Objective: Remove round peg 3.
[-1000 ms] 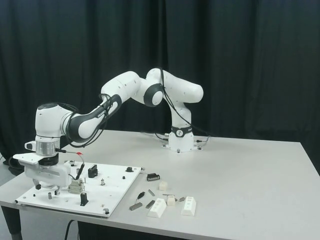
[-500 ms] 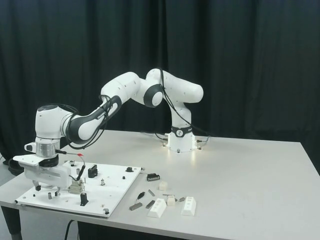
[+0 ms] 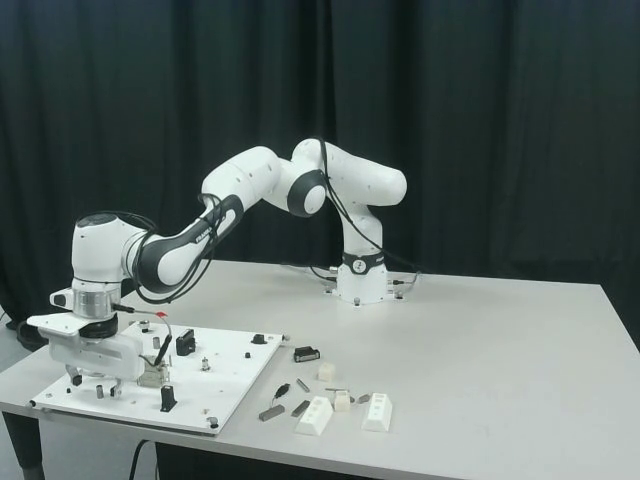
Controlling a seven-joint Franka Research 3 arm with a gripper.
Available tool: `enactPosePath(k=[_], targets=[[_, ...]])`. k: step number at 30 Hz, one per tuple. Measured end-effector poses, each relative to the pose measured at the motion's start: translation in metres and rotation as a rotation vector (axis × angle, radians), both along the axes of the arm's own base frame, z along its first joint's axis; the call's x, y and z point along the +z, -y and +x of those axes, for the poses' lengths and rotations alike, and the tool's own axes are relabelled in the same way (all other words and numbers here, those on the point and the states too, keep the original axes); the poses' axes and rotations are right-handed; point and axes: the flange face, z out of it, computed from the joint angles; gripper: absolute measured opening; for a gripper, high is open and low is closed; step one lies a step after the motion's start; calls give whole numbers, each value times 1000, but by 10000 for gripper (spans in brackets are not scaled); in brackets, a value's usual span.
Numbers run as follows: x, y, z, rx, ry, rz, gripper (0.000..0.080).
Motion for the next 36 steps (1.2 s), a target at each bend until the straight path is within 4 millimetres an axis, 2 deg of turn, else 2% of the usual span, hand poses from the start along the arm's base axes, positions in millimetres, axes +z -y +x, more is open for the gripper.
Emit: enactPosePath(k=[11,12,13,14,19,20,25,26,31,32,36], targets=[[-3,-1,1,27,3,-5,800],[-3,-1,1,36,2,-7,679],[-3,-1,1,40,2,-8,679],[-2,-1,2,41,2,-9,521],[-2,-2,2,39,2,-9,521],[-2,-2,2,36,2,-8,340],[-2,-6,3,6,2,13,340],[-2,-6,3,1,3,13,161],[-2,-6,3,-16,6,19,161],[-2,-5,3,-16,6,20,109],[-2,-5,3,-17,7,21,109]])
